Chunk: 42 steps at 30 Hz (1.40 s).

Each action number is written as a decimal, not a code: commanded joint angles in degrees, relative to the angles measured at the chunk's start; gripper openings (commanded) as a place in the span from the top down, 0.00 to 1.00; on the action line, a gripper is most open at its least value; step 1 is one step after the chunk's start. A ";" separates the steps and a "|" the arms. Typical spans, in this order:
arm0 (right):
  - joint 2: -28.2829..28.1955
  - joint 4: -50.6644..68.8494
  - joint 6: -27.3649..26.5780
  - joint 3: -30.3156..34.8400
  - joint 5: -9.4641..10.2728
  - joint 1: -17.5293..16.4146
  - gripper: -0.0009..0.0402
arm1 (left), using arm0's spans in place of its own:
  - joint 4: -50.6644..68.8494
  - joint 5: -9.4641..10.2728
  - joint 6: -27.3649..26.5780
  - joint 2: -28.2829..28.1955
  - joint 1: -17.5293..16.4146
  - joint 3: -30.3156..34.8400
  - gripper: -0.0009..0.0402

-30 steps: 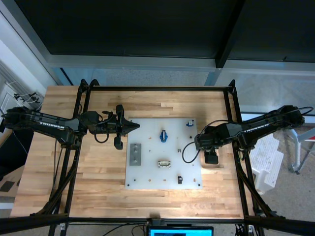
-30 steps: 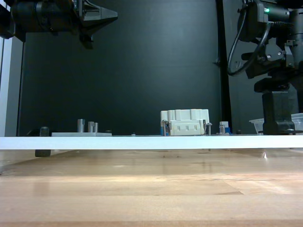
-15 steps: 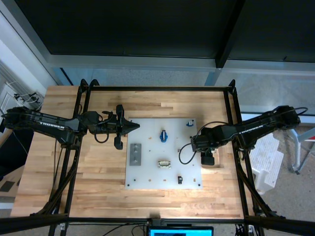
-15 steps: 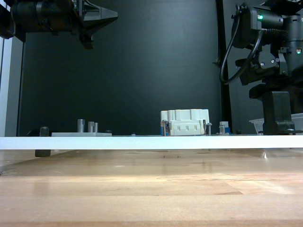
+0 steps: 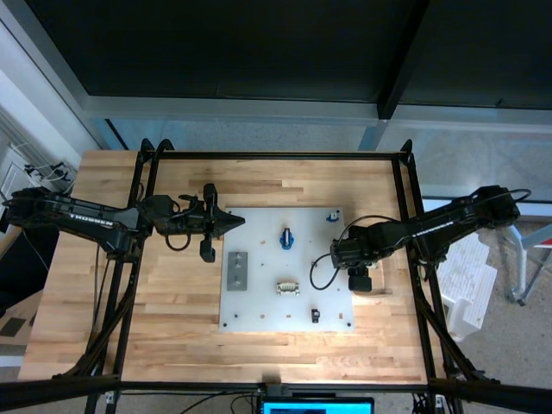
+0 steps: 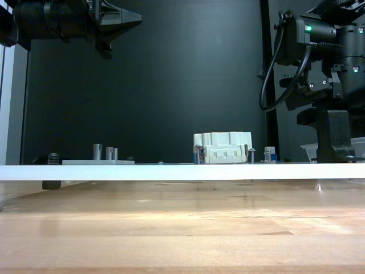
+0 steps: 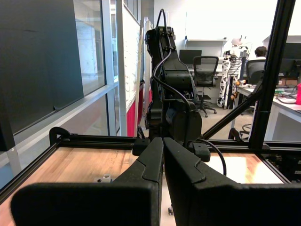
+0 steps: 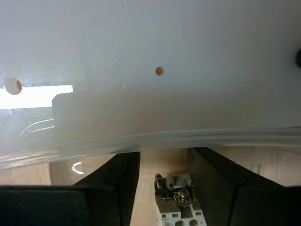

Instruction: Pick the HAN10E connector and install on the hub

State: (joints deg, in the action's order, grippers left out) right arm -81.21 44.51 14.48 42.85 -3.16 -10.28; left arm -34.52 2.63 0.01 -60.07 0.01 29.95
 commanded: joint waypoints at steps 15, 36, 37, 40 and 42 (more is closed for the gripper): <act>-2.16 -3.37 0.04 0.04 -0.24 0.00 0.98 | 0.00 0.00 0.00 -0.02 -0.02 0.00 0.98; -2.16 -3.43 0.09 0.04 -0.26 0.02 0.97 | 0.00 0.00 0.00 -0.02 0.00 0.00 0.98; -2.16 -3.41 0.07 0.04 -0.26 0.02 0.97 | 0.00 0.00 0.00 -0.02 -0.02 0.00 0.98; -2.12 -3.39 0.09 0.04 -0.26 0.00 0.97 | 0.00 0.00 0.00 -0.02 0.00 0.00 0.98; -2.03 -3.15 0.07 0.17 -0.26 0.00 0.97 | 0.00 -0.02 0.00 -0.02 0.00 0.00 0.98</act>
